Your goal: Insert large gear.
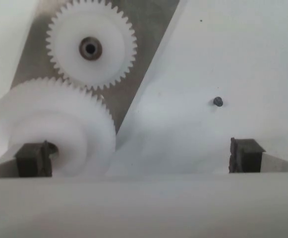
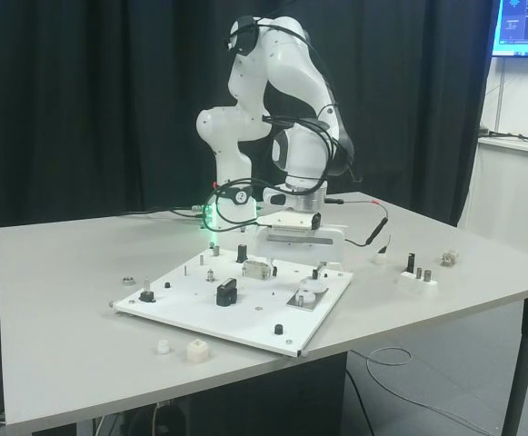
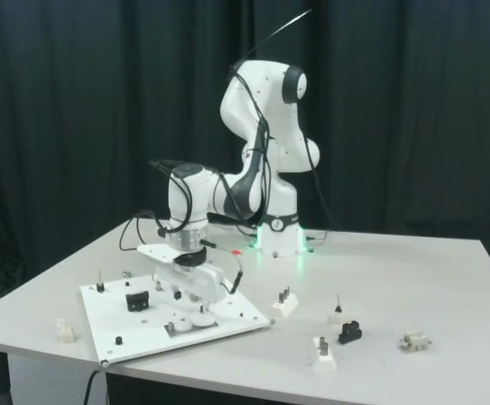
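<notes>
Grey table [image 2: 54,272] bearing a white assembly board [image 2: 245,313] with small black fittings, among them a black block [image 2: 225,292]. Two small white parts [image 2: 196,350] lie on the table just off the board's near edge. Black curtain [image 3: 76,110] behind; a monitor [image 2: 527,27] at the far side.

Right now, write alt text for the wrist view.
A large white toothed plastic gear sits against one finger of the open pincer, meshing with a smaller white gear on a grey recessed plate; white board fills the rest.
</notes>
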Controlling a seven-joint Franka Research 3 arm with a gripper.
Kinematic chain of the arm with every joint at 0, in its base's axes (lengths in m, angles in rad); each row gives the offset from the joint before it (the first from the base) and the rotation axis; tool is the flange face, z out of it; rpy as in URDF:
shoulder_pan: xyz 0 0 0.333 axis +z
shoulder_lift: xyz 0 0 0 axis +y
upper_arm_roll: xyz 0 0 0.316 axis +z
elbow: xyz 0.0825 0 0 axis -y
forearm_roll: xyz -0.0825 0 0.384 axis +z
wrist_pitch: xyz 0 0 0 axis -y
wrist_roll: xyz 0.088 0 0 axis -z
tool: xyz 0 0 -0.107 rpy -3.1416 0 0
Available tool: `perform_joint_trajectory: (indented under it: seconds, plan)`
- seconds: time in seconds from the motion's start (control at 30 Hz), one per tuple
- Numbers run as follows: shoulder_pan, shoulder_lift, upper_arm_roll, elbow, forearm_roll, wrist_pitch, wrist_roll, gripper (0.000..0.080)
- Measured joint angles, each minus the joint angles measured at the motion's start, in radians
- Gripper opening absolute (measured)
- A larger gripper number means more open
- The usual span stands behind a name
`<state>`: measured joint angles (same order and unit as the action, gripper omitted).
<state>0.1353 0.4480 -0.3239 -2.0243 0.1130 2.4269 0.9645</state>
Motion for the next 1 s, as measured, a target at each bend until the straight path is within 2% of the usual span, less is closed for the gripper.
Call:
perform_joint_trajectory:
  seconds: [1.0]
  plan:
    - [0.0, -0.001, -0.002, -0.029, 0.0, 0.06, 0.0, 0.08]
